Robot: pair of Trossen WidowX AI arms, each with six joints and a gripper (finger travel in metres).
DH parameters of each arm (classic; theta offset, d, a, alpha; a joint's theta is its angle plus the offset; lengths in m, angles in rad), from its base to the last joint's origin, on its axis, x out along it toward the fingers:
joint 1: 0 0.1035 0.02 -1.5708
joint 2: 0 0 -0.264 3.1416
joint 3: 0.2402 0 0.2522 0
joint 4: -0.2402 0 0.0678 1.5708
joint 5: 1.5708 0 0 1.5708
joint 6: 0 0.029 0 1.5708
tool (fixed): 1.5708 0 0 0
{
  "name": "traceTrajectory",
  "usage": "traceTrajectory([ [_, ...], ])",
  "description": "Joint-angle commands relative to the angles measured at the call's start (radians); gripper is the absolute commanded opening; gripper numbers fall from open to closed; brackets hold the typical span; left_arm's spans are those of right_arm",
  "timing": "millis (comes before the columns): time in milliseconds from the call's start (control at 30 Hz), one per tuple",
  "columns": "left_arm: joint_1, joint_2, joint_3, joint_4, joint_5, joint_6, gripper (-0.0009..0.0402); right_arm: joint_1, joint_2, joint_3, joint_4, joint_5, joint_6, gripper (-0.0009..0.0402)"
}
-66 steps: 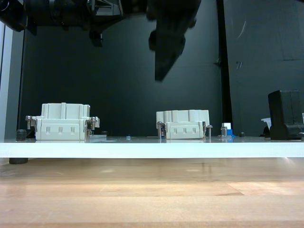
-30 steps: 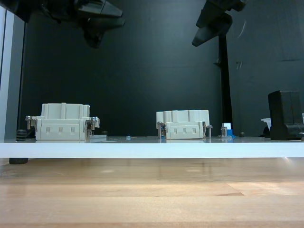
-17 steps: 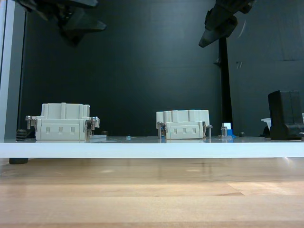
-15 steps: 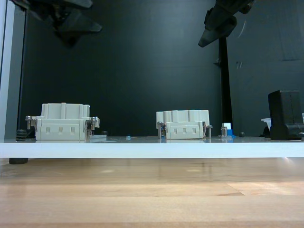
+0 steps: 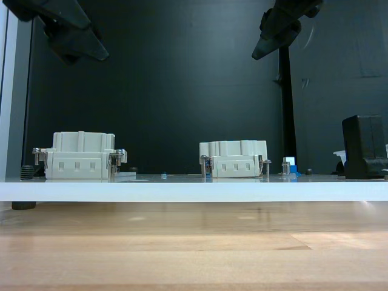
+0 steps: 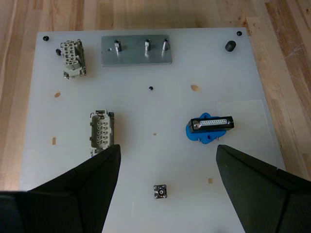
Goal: Pick the HAN10E connector and install in the HAN10E hub
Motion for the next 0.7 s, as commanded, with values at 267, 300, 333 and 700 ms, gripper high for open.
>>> traceTrajectory([
  [267, -0.009, 0.222, 0.239, -0.294, 0.077, -0.116, 0.0221, 0.000, 0.001, 0.000, 0.001, 0.002, 0.002, 0.0275],
  [300, -0.009, 0.240, 0.243, -0.286, 0.088, -0.117, 0.0222, 0.000, 0.001, 0.000, 0.000, 0.002, 0.002, 0.0275],
  [333, -0.010, 0.257, 0.248, -0.285, 0.097, -0.119, 0.0224, 0.000, 0.001, 0.000, 0.000, 0.002, 0.002, 0.0275],
  [700, -0.011, 0.386, 0.256, -0.283, 0.146, -0.171, 0.0269, 0.002, 0.001, 0.000, 0.000, -0.006, 0.001, 0.0275],
])
